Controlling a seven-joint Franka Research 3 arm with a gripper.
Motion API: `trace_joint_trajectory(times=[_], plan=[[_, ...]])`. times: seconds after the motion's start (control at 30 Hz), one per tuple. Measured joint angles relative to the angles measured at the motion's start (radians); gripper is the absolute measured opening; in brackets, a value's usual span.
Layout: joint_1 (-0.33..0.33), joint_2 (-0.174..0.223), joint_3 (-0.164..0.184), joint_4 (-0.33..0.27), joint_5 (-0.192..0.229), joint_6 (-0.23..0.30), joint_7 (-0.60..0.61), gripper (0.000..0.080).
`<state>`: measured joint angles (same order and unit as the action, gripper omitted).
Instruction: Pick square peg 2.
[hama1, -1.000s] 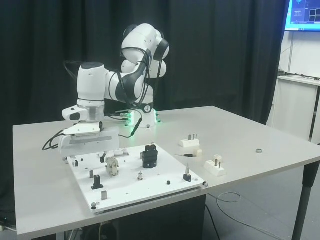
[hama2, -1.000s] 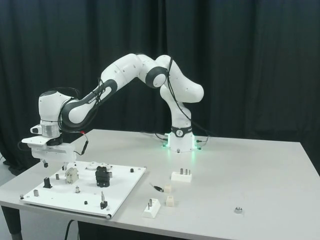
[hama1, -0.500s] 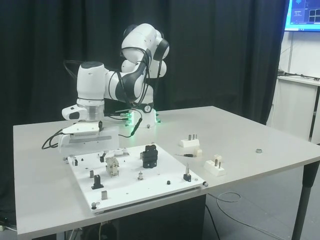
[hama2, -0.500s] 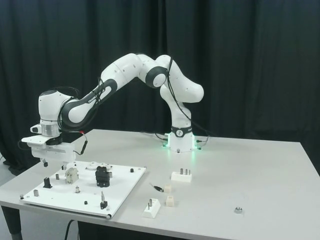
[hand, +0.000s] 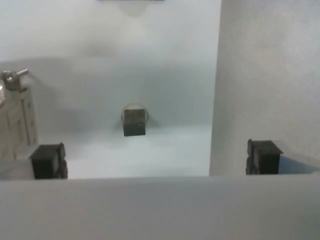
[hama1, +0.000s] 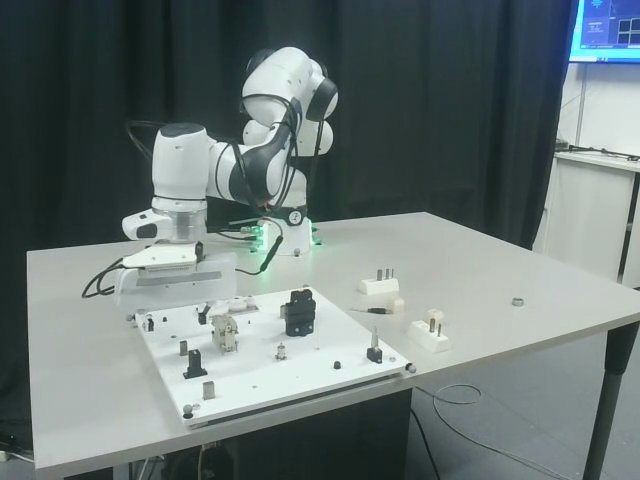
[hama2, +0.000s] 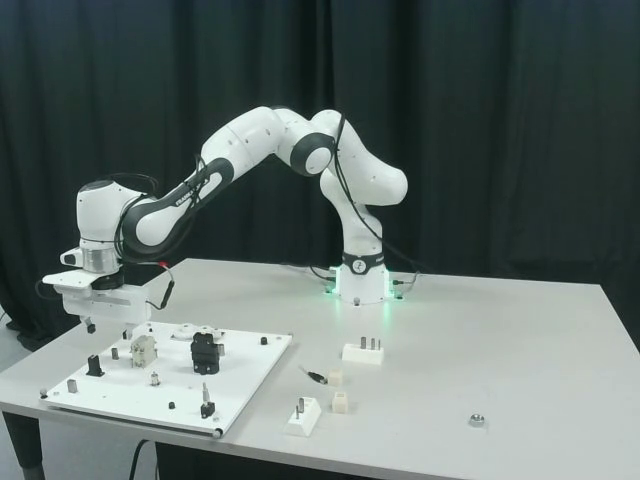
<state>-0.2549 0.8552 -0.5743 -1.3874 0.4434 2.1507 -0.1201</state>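
Below pincer (hand: 154, 157): square peg (hand: 134, 121); lettering unreadable

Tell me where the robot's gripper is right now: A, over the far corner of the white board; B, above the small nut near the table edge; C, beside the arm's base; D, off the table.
A: the gripper hangs over the white board's far corner.

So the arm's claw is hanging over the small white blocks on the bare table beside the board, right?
Not quite. The claw hangs over the far corner of the white board, not over the small white blocks, which sit on the grey table away from the arm's wrist. The first room view shows this.
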Motion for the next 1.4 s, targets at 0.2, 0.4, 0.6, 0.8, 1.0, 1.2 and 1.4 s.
trace_joint_trajectory(times=[0.2, 0.4, 0.6, 0.8, 1.0, 1.2, 1.4], plan=[[-0.001, 0.0, 0.0, 0.0, 0.0, 0.002, 0.0, 0.08], [-0.002, 0.0, -0.001, 0.001, 0.0, 0.004, 0.0, 0.08], [-0.002, 0.0, -0.002, 0.002, 0.0, 0.006, 0.0, 0.08], [-0.002, 0.0, -0.003, 0.002, 0.001, 0.006, 0.005, 0.08], [-0.002, 0.0, -0.003, 0.005, 0.001, 0.006, 0.015, 0.08], [-0.002, -0.001, -0.004, 0.012, 0.001, 0.007, 0.018, 0.08], [0.001, -0.007, -0.004, 0.019, 0.002, 0.006, 0.022, 0.08]])
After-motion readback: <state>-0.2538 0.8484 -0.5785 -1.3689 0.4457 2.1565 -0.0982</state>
